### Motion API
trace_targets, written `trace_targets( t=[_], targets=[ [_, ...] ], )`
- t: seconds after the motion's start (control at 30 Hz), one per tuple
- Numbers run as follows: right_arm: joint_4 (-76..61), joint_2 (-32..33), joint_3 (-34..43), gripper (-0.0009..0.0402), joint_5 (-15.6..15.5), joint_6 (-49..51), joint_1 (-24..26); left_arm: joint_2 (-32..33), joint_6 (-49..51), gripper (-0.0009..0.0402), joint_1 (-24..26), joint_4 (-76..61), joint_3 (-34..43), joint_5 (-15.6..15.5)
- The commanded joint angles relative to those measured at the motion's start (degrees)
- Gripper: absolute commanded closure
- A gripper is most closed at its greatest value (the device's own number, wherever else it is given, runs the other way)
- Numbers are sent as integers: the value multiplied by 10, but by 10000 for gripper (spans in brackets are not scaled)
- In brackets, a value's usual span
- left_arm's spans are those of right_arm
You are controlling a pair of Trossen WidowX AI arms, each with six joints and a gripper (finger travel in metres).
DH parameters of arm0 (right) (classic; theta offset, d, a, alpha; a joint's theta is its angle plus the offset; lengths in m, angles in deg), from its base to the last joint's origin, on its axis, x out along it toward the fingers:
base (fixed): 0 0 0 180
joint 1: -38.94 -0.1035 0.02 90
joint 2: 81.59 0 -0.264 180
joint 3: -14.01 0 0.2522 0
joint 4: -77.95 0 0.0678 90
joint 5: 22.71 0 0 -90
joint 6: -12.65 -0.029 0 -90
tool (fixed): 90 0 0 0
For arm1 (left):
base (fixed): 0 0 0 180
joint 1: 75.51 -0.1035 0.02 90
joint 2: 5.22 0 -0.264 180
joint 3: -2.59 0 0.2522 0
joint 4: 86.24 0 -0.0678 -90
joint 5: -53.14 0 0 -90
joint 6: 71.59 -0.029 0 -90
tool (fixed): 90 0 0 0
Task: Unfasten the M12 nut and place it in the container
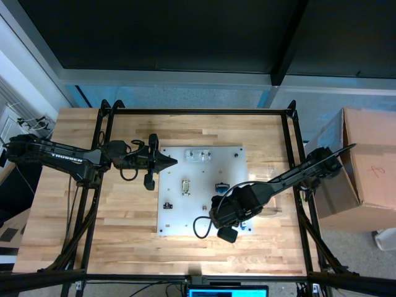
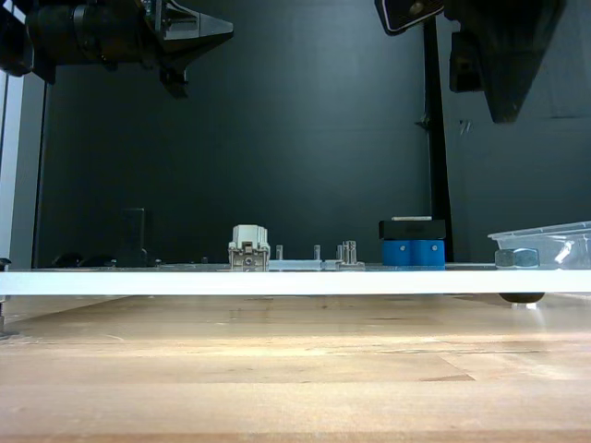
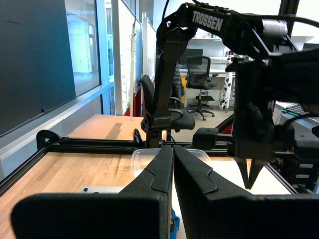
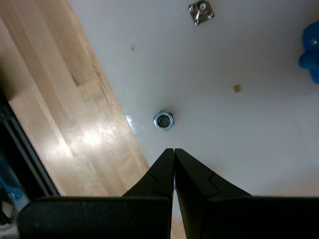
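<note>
High view: even overhead light on the desk; upper frame dark. Low view: black backdrop, bright edge on the white board, desk soft across the lower frame. Left wrist view: daylight through windows; left hand dark. Right wrist view: glare patch on the desk; right hand in silhouette.

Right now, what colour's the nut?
Silver nut, right wrist view clearest, beneath right gripper; left gripper hovers over board's left edge.

two claws, one nut, one tray
</note>
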Motion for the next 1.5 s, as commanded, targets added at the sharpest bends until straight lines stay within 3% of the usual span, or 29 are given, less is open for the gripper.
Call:
trace_targets(
  t=[0.03, 0.13, 0.43, 0.57, 0.63, 1.5],
  targets=[
    [1, 13, -1, 382, 1, 30, -6, 0, 0, 393, 0, 0, 0, 0],
    [2, 25, -1, 352, 6, 44, -8, 0, 0, 393, 0, 0, 0, 0],
    [24, 52, -1, 206, 15, 85, -12, 0, 0, 393, 0, 0, 0, 0],
    [39, 52, -11, 171, 19, 94, -13, 0, 0, 393, 0, 0, 0, 0],
    [47, 52, -20, 166, 31, 94, -15, 0, 0, 393, 0, 0, 0, 0],
    [128, 81, -76, 174, 25, 123, -19, 0, 0, 393, 0, -2, 0, 0]
  ],
)
